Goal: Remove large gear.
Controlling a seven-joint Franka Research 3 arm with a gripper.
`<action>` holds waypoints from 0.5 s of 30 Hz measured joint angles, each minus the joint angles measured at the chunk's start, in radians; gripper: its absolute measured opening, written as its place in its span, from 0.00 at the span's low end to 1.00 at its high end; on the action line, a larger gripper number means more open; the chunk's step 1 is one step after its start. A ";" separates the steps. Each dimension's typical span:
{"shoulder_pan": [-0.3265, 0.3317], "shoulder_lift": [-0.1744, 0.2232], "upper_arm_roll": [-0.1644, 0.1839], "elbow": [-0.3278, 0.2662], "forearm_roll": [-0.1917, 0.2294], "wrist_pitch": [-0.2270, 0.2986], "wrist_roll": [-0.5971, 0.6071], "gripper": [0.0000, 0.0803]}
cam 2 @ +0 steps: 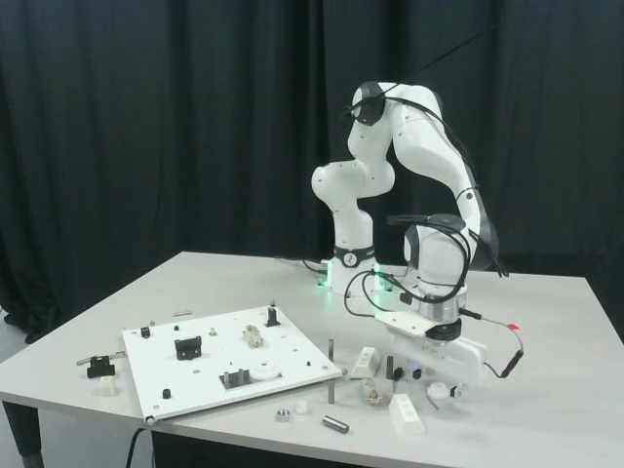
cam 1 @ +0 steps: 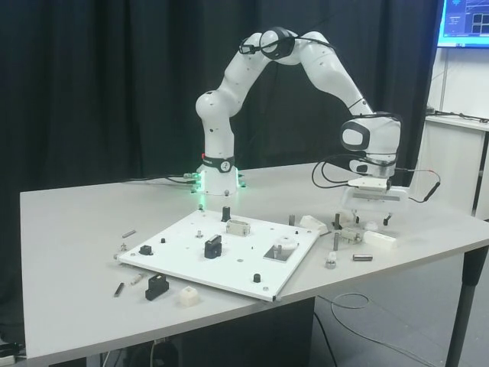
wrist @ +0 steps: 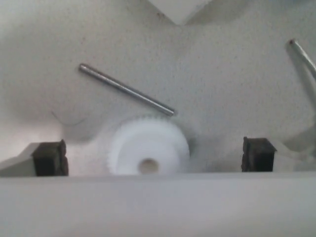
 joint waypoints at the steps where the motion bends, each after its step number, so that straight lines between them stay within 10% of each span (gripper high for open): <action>1: 0.000 0.000 0.000 0.001 0.000 0.000 0.001 0.76; 2: 0.000 0.000 -0.001 0.001 0.000 0.000 0.002 0.99; 15: 0.000 -0.003 -0.008 0.006 -0.001 0.000 0.027 1.00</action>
